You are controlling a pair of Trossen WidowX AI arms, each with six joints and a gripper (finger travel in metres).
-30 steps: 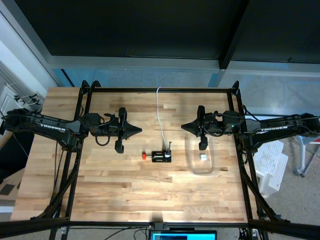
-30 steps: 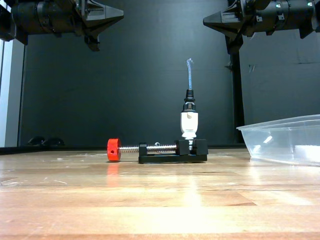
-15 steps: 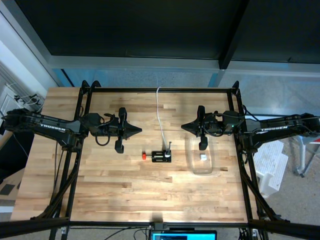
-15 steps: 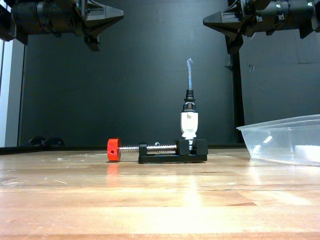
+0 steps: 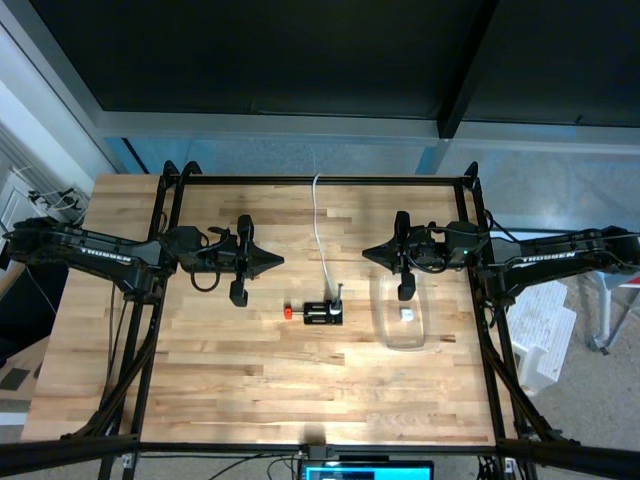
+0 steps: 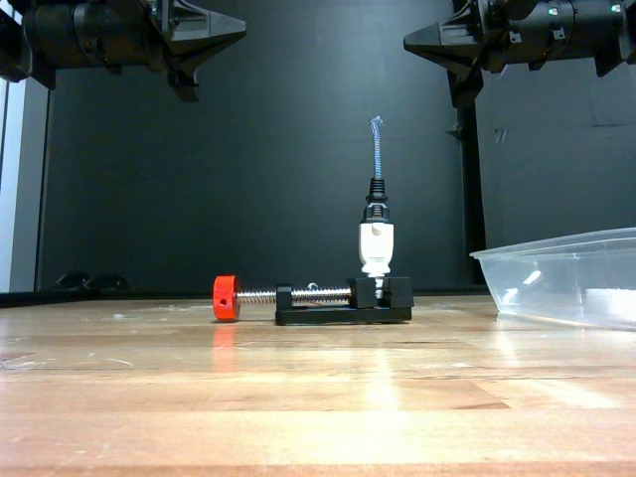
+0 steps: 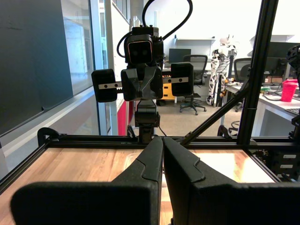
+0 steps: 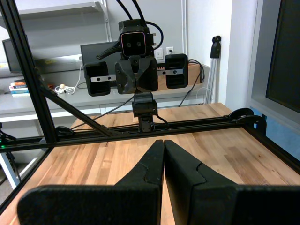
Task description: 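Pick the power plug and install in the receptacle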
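Table: wooden top (image 5: 250, 390), carrying everything listed below.
Left arm: the left arm (image 5: 80, 250) reached in from the left edge, held well above the wood. The left gripper (image 5: 279, 261) hung left of the receptacle and farther back, pincer narrow with fingers pressed together, holding nothing.
Right arm: the right arm (image 5: 560, 255) mirrored it. The right gripper (image 5: 366, 254) sat high up near the tray's far end, pincer likewise closed tight and empty.
Clear tray: the clear tray (image 5: 404, 348) lay right of the receptacle, apart from it, with a small white square piece (image 5: 406, 314) inside.
Receptacle: the receptacle (image 5: 322, 314), a black block, was near the table's middle, with a red knob (image 5: 288, 313) at its left end. A white cord (image 5: 320, 230) ran off to the far edge.
Power plug: the power plug (image 6: 375, 194), dark with a thin stem, stood upright atop the white socket (image 6: 376, 243) at the receptacle's right end. Neither gripper touched it.
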